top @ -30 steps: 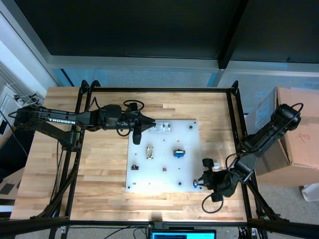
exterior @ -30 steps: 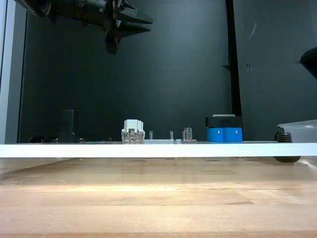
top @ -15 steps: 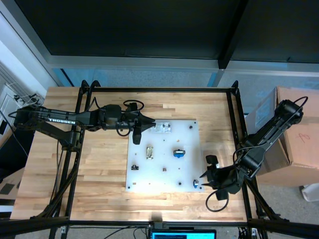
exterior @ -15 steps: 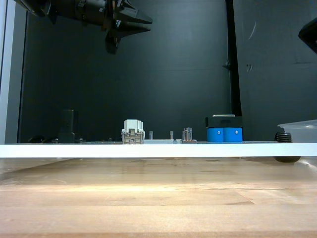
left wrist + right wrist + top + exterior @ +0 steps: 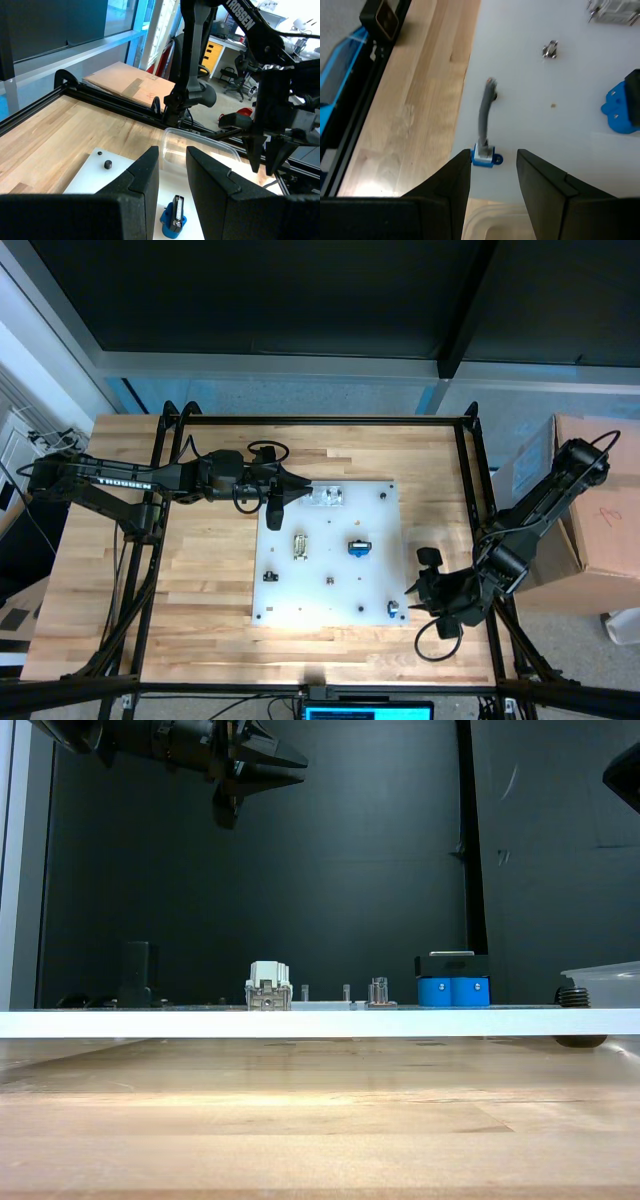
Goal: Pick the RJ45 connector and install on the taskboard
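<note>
RJ45 connector (image 5: 483, 156) sits unheld at taskboard (image 5: 310, 600) near-right corner, just ahead of right gripper (image 5: 410, 600), jaws apart. Left gripper (image 5: 300, 490) over far-left corner, jaws apart. We judge it light, rigid; grip body sides, not cable (image 5: 484, 112).

White taskboard (image 5: 300, 600) on wooden table (image 5: 200, 580)

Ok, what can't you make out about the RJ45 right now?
- RJ45 connector at the taskboard near right corner: seated or lying loose, too small in the high view, unseen in the low view.
- Right gripper, open near it: height cut off by the low view's edge.
- Left gripper, open over the far left edge: connector outside its view.
</note>
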Controlling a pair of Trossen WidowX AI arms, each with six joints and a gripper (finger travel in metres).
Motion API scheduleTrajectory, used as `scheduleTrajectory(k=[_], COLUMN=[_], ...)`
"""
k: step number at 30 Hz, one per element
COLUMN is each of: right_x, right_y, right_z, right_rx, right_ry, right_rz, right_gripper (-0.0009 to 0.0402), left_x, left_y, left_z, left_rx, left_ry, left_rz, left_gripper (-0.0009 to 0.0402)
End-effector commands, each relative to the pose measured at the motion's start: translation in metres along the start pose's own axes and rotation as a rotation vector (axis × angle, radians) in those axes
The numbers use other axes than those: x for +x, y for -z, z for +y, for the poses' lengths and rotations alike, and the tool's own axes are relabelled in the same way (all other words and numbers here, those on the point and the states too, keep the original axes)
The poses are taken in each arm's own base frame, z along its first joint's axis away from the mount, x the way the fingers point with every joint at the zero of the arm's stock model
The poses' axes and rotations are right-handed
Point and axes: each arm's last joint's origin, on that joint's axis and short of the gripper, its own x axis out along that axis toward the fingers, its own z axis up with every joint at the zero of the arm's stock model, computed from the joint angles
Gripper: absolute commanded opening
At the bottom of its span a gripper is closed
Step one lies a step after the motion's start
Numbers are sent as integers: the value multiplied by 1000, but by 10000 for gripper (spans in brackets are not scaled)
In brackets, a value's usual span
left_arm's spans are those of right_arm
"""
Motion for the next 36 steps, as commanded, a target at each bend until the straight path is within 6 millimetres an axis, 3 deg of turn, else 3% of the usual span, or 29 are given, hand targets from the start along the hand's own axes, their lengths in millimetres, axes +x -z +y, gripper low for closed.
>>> scheduleTrajectory(k=[1,7,23,29,36], right_x=[-6,-18,-31,-40,-54], right_y=[-6,-22,-53,-59,-70], right_z=[-9,-39,-147,-171,-185], right_rx=[27,69,223,226,219], right_ry=[7,58,143,210,187], right_rz=[-34,-114,-252,-286,-362], right_gripper=[121,121,121,121,118], left_x=[0,0,0,0,0], left_y=[0,0,-1,-1,-2], left_z=[0,0,0,0,0], left_rx=[0,0,-1,-6,-15], left_ry=[0,0,-2,2,5], left_rz=[-1,0,-10,-9,-15], left_gripper=[72,72,72,72,72])
